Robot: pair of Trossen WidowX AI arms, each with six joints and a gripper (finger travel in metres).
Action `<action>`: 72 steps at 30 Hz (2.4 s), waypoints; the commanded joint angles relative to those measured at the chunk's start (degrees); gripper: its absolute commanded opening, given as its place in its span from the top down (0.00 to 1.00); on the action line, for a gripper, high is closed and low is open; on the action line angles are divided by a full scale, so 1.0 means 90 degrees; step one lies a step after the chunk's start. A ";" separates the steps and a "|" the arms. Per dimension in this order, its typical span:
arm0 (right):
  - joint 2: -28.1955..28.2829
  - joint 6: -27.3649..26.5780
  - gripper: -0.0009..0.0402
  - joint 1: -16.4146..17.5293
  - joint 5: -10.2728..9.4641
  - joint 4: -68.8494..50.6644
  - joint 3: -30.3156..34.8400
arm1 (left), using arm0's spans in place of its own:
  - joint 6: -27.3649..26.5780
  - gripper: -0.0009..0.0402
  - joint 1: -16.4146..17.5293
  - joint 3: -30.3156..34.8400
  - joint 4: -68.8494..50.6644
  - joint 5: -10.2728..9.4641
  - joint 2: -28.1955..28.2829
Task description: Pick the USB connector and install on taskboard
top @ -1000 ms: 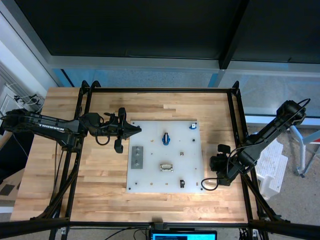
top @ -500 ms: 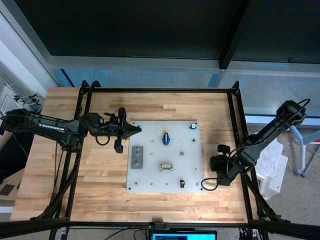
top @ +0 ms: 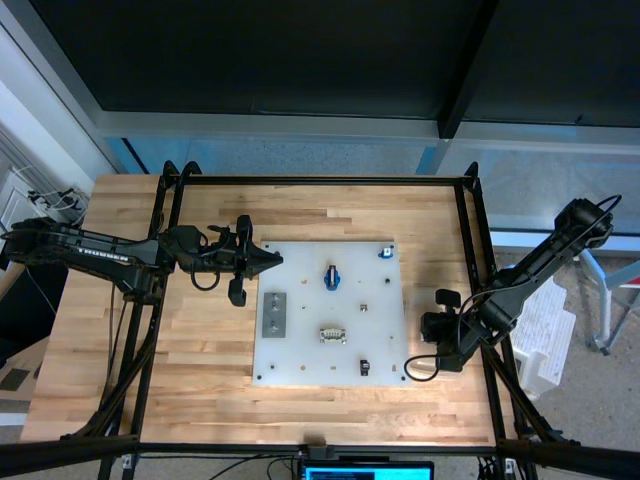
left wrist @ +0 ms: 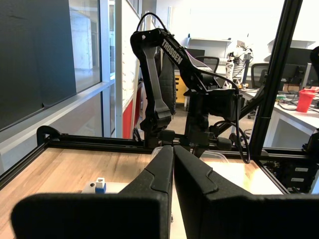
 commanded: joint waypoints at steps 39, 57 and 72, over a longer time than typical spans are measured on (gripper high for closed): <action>-0.0648 -0.0442 0.98 0.0131 0.0219 -0.1064 0.1120 | 0.0000 0.98 0.0000 0.0000 0.0000 0.0002 0.0000; 0.1069 -0.0925 0.98 -0.0440 0.0158 -0.1054 0.2747 | 0.0000 0.98 0.0002 0.0002 0.0000 0.0002 0.0000; 0.2543 -0.1042 0.98 -0.0661 0.0039 -0.1042 0.4097 | 0.0000 0.98 0.0000 0.0002 0.0000 0.0002 0.0000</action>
